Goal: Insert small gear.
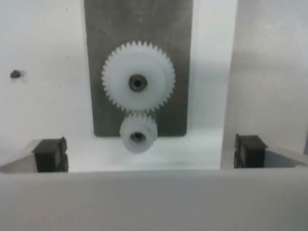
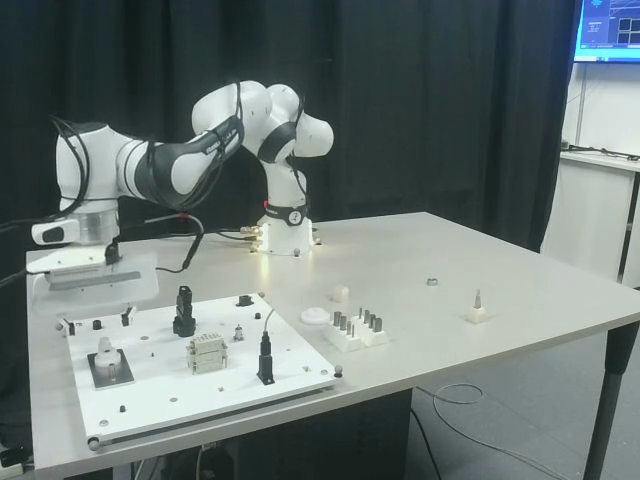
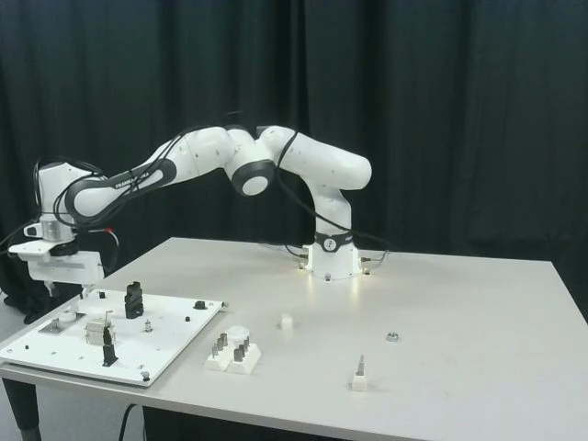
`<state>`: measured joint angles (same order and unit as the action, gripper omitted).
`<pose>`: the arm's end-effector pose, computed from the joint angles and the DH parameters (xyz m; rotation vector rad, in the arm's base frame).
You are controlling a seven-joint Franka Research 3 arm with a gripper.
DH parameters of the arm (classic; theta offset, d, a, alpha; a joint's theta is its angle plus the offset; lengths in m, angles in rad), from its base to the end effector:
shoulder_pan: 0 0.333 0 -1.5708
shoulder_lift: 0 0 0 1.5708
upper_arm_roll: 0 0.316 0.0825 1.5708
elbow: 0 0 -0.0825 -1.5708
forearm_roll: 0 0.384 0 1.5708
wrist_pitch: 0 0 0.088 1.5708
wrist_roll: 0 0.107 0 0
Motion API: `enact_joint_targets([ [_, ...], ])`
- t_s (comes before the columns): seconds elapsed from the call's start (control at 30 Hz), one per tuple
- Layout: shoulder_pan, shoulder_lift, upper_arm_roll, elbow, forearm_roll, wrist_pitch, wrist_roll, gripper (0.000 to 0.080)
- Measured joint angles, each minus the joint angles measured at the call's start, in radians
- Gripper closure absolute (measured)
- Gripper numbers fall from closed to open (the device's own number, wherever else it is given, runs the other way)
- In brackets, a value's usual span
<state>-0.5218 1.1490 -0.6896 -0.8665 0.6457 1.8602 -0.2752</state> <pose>0.5269 -0.5912 0.2578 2.8997 -1.1819 0.0165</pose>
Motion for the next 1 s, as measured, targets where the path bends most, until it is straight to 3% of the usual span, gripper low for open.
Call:
enact_joint_targets([
  [0.07,0.000,-0.003,-0.005,0.000,0.000,-0.003,0.010,0.0084],
  [0.1,0.000,-0.004,-0.007,0.000,0.000,-0.003,0.015,0.0023],
  [0.27,-0.002,-0.003,-0.013,-0.001,0.000,0.004,0.032,0.0023],
  [0.7,-0.008,0.015,-0.011,-0.014,0.007,0.094,0.059,0.0003],
  [1.0,-0.011,0.026,-0.010,-0.022,0.009,0.122,0.066,0.0003],
])
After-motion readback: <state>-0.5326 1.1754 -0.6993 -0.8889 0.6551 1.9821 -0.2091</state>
